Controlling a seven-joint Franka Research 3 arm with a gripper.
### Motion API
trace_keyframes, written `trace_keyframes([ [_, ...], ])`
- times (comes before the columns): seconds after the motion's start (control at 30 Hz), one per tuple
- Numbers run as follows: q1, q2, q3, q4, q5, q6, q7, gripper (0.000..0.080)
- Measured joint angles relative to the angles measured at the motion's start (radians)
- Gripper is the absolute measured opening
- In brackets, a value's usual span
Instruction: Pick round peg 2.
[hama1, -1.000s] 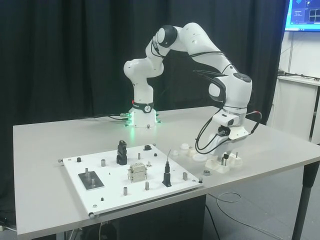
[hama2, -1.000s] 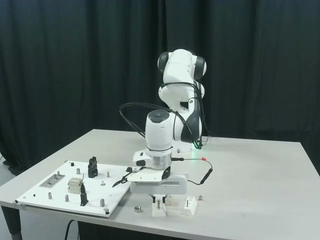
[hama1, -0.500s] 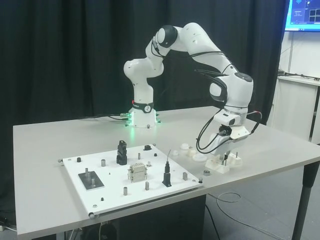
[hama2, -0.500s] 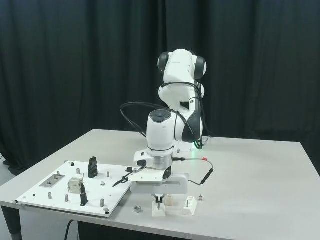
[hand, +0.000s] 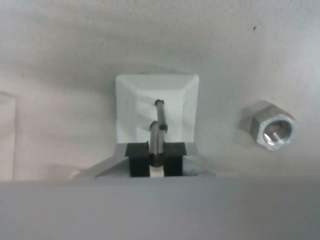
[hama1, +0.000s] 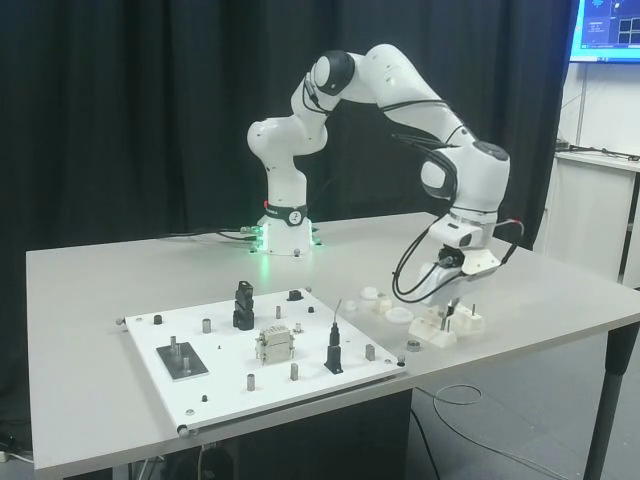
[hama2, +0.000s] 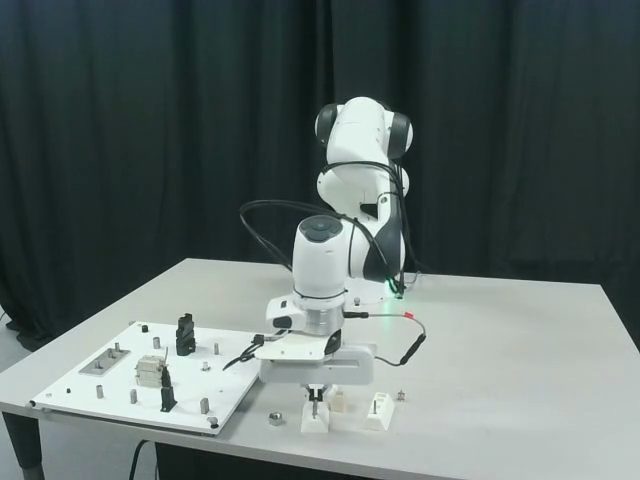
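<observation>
A thin grey round peg (hand: 156, 142) is pinched between the black fingertips of my gripper (hand: 156, 162), which is shut on it. The peg hangs just above a small white holder block (hand: 157, 105), with its lower end close over the block's top. In the first room view the gripper (hama1: 452, 302) hovers near the table's front right, over the holder block (hama1: 436, 328). From the second room view the peg (hama2: 317, 402) shows below the hand, above the block (hama2: 314, 421).
A grey hex nut (hand: 272, 131) lies on the table beside the block. A second white holder (hama1: 468, 320) with a thin pin stands close by. The white assembly board (hama1: 215, 385) with several fixtures lies to the left, and small white round parts (hama1: 385, 300) lie behind the holders.
The hand has risen a little from the holder block, taking the peg up and out of it. The gripper stayed shut.
</observation>
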Motion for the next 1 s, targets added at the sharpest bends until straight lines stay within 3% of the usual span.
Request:
trace_keyframes([
  [0.43, -0.012, -0.002, -0.001, 0.087, 0.000, -0.110, 0.000, 0.0053],
  [1.0, -0.016, -0.010, -0.018, 0.194, 0.000, -0.192, 0.030, 0.0053],
])
